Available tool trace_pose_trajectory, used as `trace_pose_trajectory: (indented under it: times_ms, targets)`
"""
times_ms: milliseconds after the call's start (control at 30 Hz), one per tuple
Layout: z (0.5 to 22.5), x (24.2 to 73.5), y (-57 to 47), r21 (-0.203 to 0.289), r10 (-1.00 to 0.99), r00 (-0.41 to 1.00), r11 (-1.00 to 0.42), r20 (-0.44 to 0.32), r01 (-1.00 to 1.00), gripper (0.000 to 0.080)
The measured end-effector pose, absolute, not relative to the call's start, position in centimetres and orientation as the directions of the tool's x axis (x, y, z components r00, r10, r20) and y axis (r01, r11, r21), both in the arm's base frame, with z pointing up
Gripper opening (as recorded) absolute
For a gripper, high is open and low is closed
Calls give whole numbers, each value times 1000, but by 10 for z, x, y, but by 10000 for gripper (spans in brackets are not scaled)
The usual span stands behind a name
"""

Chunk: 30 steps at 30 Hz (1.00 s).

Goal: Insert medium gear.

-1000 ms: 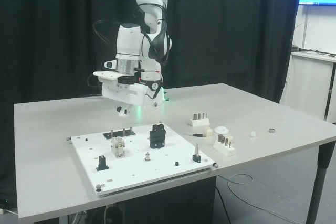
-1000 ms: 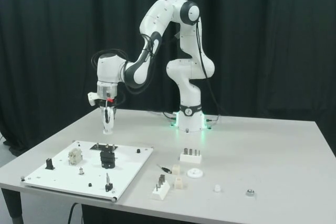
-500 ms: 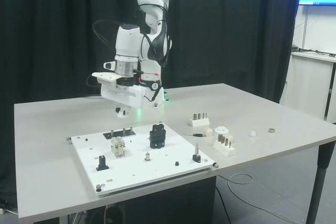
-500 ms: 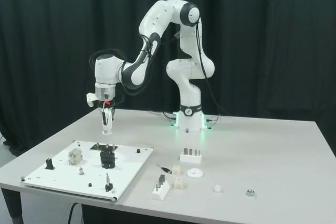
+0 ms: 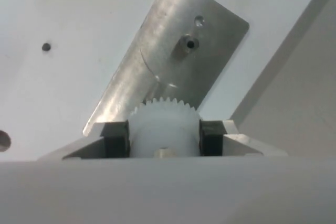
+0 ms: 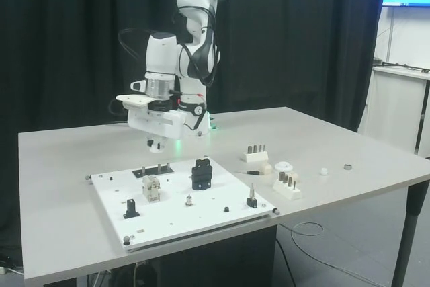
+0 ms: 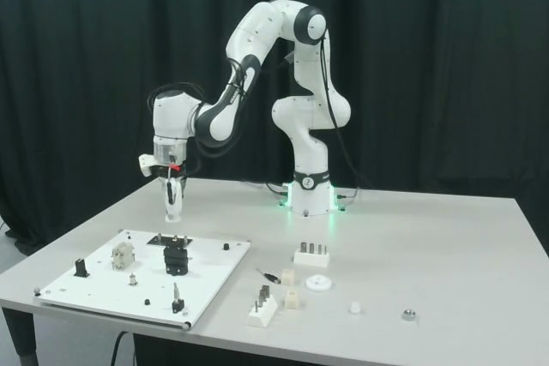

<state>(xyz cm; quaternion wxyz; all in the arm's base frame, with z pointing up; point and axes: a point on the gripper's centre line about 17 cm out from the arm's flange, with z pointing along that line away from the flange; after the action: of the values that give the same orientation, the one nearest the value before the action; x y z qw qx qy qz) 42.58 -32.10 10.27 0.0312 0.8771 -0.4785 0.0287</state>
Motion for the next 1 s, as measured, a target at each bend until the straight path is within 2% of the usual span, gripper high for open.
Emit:
trace_pose_trajectory:
  times_ms: [467, 1000]
  targets:
    - [97, 427, -320, -32, -833, 550, -552, 64, -833, 283]
    - [80, 424, -314, 0, -810, 584, -585, 48, -811, 283]
